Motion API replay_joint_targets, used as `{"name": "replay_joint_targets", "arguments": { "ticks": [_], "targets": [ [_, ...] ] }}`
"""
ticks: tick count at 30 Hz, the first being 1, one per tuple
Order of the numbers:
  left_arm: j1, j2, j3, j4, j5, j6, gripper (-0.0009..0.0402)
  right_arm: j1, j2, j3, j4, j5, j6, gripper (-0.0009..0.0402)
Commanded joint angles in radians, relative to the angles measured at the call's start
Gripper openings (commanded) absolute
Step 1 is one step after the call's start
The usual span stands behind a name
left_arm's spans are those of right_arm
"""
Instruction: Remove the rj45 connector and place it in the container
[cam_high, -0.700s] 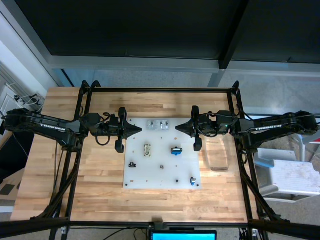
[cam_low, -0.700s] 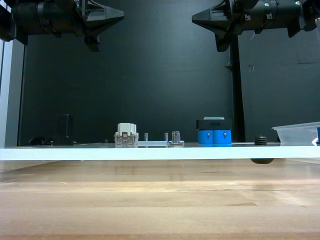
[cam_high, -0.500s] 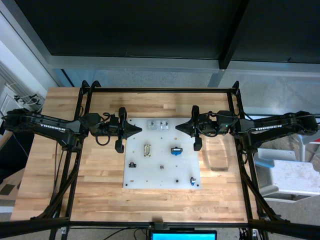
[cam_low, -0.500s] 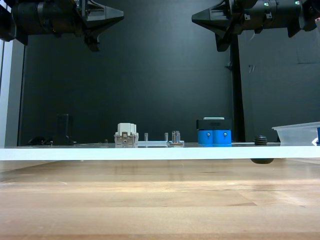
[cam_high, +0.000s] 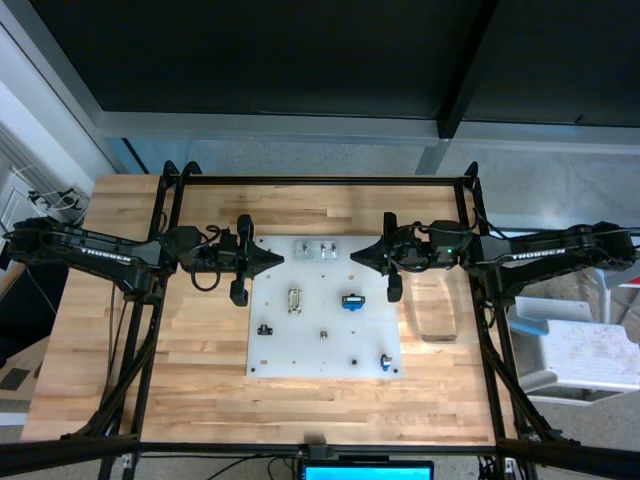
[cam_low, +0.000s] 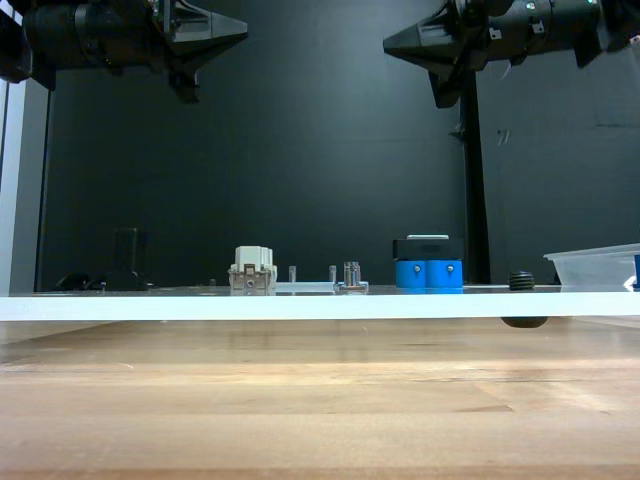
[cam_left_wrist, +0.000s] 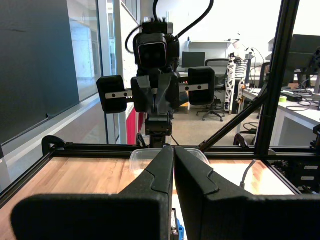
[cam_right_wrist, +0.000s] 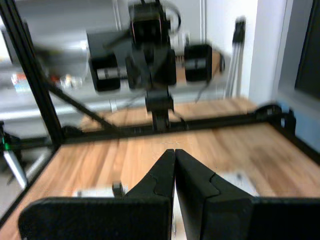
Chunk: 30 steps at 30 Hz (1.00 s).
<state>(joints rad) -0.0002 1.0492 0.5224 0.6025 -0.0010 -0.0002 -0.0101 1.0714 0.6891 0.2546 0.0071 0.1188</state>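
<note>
The rj45 connector (cam_high: 386, 360), a tiny black plug with a blue bit, hardly made out, is seen at the white board's (cam_high: 296, 350) near right corner. The clear container (cam_high: 437, 312) is set just beside the board. Farther back, the left hand (cam_high: 277, 258) and right hand (cam_high: 355, 256) are held aloft, closed, empty.

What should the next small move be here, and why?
Probably lower the right gripper toward the rj45 connector, opening its fingers on the way. It and the left gripper both hover shut, high above the white board. The connector sits at the board's near right corner, on the side where the container stands.
</note>
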Motion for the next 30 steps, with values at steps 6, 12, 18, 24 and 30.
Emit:
{"name": "replay_joint_targets", "arguments": {
  "ticks": [6,12,18,24,30],
  "targets": [
    [0.000,0.000,0.000,0.000,0.000,0.000,0.0001,0.023,0.041,0.209,-0.542,0.000,0.005,0.0000],
    [0.000,0.000,0.000,0.000,0.000,0.000,0.0001,0.061,0.109,0.331,-0.813,0.011,0.014,0.0000],
    [0.000,0.000,0.000,0.000,0.000,0.000,0.0001,0.113,0.155,0.415,-0.983,0.076,0.047,0.0000],
    [0.000,0.000,0.000,0.000,0.000,0.000,0.0001,0.180,0.187,0.468,-1.098,0.103,0.112,0.0000],
    [0.000,0.000,0.000,0.000,0.000,0.000,0.0001,0.253,0.214,0.501,-1.191,0.106,0.170,0.0000]
  ]
}}
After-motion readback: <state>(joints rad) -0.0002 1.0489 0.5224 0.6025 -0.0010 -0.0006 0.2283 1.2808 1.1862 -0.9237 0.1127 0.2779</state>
